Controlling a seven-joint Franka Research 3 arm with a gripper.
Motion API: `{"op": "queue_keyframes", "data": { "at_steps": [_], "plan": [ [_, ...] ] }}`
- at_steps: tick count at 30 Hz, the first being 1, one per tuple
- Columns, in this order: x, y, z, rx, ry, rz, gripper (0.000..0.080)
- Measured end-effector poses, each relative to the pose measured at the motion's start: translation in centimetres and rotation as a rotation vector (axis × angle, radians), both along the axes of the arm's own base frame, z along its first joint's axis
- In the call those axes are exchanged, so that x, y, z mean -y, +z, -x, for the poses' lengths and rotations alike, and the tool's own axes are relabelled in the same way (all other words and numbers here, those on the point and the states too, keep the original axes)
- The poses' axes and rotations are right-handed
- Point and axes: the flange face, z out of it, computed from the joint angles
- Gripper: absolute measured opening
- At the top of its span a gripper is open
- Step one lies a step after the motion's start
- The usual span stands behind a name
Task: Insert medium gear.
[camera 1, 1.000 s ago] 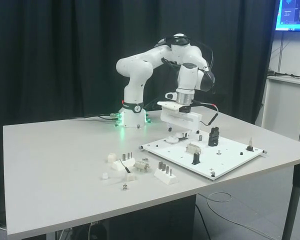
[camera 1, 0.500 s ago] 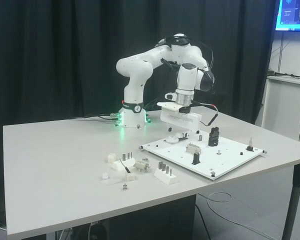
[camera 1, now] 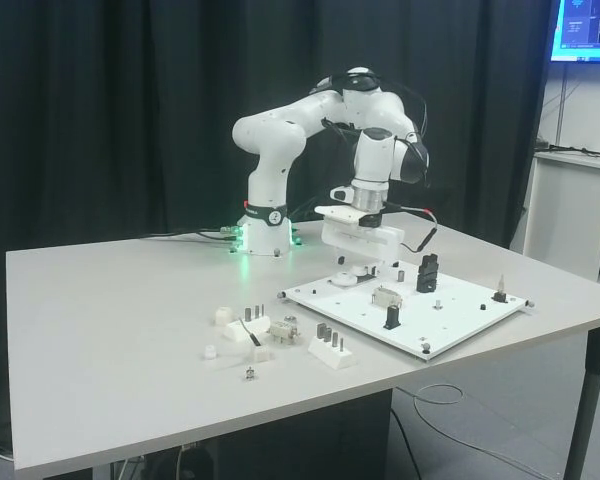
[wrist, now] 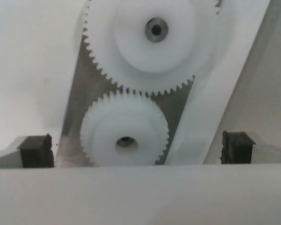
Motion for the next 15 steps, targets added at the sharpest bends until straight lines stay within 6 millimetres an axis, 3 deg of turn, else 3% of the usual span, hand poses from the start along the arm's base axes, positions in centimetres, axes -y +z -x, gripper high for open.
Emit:
{"op": "queue_keyframes", "data": {
  "at_steps": [5,6,12,13,15],
  "plan": [
    [-0.04,-0.22,-0.04,0.006,0.0,-0.002,0.08],
    [-0.03,-0.26,-0.05,0.008,0.0,-0.001,0.0672],
    [0.02,-0.63,-0.15,0.02,-0.004,0.002,0.0672],
    [-0.02,-0.67,-0.2,0.025,-0.005,0.0,0.0455],
    [-0.01,-0.69,-0.2,0.025,-0.005,0.0,0.0455]
  ]
}}
